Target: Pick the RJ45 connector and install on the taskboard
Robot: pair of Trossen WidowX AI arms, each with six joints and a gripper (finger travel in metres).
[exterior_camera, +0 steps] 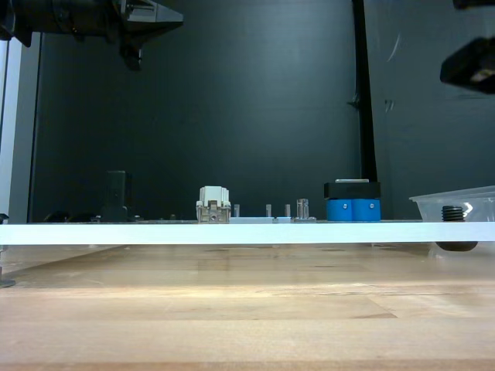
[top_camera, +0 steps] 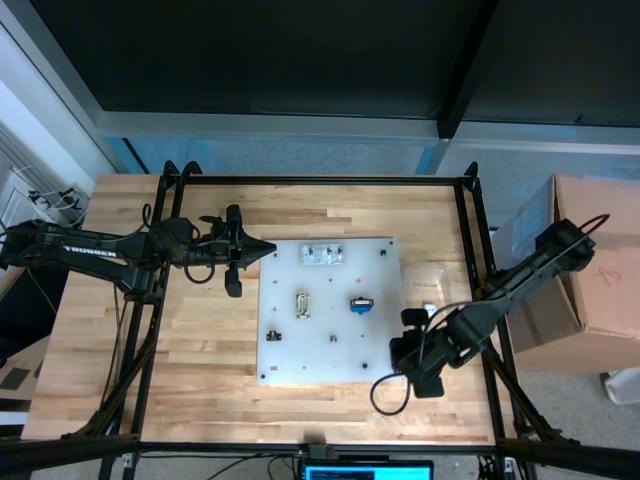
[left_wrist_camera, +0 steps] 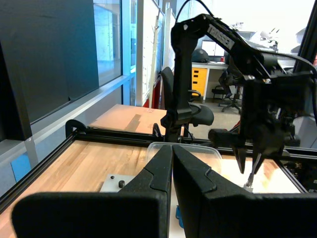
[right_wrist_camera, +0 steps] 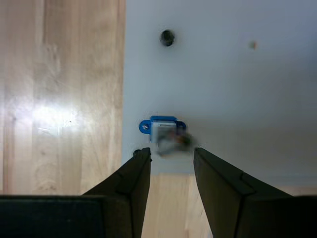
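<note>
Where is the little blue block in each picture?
High view: small blue block on the white board, right of centre; left gripper over its left edge, right gripper at its right edge.
Low view: the block stands right of centre.
Left wrist view: a blue sliver past the shut left gripper.
Right wrist view: just beyond the open right gripper.
Shared landmark: the white board.
RJ45 connector: cannot tell where.

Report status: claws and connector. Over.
Left claw shut, empty, high off far-left corner of board. Right claw open, empty, at its right edge. RJ45 connector in neither; pale part sits in blue mount, cannot tell if that's it.
</note>
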